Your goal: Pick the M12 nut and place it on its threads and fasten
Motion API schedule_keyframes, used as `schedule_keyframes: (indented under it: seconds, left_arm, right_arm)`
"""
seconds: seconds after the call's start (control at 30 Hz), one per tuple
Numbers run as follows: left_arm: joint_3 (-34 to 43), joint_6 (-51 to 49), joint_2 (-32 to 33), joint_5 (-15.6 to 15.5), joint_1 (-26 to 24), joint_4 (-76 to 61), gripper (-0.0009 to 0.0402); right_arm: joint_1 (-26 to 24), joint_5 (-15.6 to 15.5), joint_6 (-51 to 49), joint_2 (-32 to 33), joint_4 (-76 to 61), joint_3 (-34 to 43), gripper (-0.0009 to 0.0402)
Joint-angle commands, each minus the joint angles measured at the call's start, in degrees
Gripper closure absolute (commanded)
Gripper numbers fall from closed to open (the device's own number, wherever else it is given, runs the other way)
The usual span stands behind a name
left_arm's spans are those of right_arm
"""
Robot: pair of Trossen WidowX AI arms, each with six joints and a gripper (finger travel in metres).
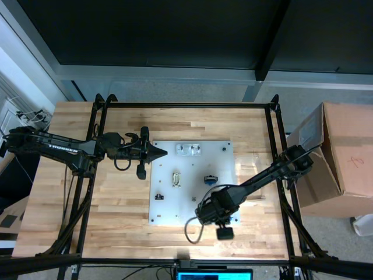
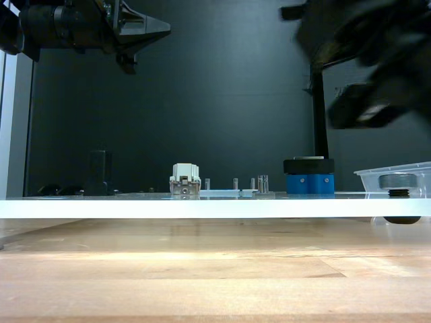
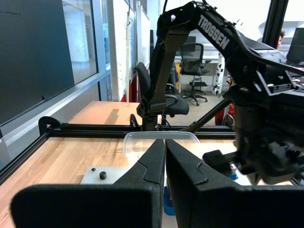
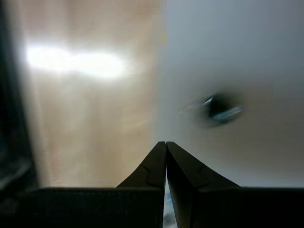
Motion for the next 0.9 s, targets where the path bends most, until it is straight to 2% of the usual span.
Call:
schedule_keyframes:
  seconds: [0.03,0.17,0.4,0.53,0.7,0.73,0.77,0.87,0.9]
  left_arm:
    - [0.0,0.0,0.0,0.02,0.0,0.04,0.0393]
    - [0.0,0.0,0.0,0.02,0.0,0.02,0.0393]
    - [0.0,0.0,0.0,0.02,0.0,0.0,0.0393]
    - [0.0,0.0,0.0,0.0,0.0,0.07,0.0393]
    - [0.0,0.0,0.0,0.02,0.0,0.0,0.0393]
    - [0.0,0.0,0.0,0.0,0.02,0.02,0.0393]
    - [0.0,0.0,0.0,0.02,0.0,0.04,0.0393]
    - [0.0,0.0,0.0,0.0,0.0,0.02,0.0393]
    - [0.0,0.0,0.0,0.0,0.0,0.02,0.0393]
  right_arm:
    - [0.0,4.28,0.09,-0.42,-0.79,0.0,0.0393]
    - [0.0,10.84,1.44,-0.5,-1.07,0.07,0.0393]
    - [0.0,18.64,4.39,-0.52,-1.07,0.07,0.0393]
    - [0.02,20.06,4.42,-0.52,-0.57,0.04,0.0393]
    - [0.11,19.89,4.35,0.15,-0.26,0.04,0.0393]
    - [0.15,19.26,4.33,0.15,-0.13,0.04,0.0393]
    - [0.17,17.11,4.13,0.15,0.11,0.04,0.0393]
    - [0.24,2.86,-0.17,0.13,0.66,0.04,0.0393]
    - [0.26,0.07,-0.74,0.13,0.37,0.04,0.0393]
